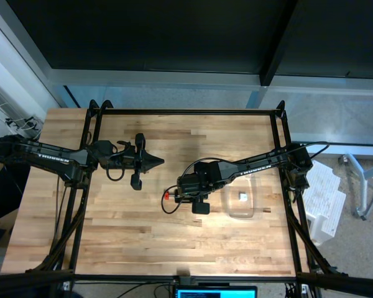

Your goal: Pick the USB-C connector and install on taskboard

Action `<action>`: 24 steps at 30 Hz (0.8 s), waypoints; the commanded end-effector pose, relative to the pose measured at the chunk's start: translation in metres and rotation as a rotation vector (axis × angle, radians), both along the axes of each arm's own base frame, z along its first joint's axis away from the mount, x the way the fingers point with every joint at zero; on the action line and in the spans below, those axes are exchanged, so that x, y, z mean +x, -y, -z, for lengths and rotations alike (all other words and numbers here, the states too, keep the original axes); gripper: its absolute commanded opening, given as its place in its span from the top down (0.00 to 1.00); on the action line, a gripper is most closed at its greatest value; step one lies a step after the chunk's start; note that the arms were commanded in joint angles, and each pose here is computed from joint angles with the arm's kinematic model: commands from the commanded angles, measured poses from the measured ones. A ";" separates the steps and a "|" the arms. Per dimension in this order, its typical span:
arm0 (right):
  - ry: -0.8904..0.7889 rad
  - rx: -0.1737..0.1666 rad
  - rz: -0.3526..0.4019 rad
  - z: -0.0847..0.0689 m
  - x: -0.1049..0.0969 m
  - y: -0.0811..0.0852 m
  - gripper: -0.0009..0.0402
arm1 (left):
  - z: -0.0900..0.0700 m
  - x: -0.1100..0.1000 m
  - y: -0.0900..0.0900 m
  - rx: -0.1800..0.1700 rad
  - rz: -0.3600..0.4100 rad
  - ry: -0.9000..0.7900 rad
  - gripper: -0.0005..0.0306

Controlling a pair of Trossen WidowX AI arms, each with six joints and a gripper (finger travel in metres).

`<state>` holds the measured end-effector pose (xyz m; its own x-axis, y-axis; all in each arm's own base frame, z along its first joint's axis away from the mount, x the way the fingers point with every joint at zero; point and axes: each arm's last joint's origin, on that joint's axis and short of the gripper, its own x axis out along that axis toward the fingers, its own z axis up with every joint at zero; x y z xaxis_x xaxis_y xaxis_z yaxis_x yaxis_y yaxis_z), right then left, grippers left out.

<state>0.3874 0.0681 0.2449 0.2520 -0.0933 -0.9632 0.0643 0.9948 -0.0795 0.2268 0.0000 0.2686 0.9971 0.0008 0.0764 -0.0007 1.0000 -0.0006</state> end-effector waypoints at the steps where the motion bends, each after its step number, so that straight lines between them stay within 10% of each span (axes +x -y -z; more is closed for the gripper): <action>1: -0.001 -0.001 0.001 0.000 0.000 0.000 0.98 | 0.000 0.000 0.000 0.000 0.000 0.000 0.98; 24: -0.014 0.002 -0.050 0.006 -0.002 0.000 0.98 | 0.000 0.000 0.000 0.000 0.000 0.000 0.98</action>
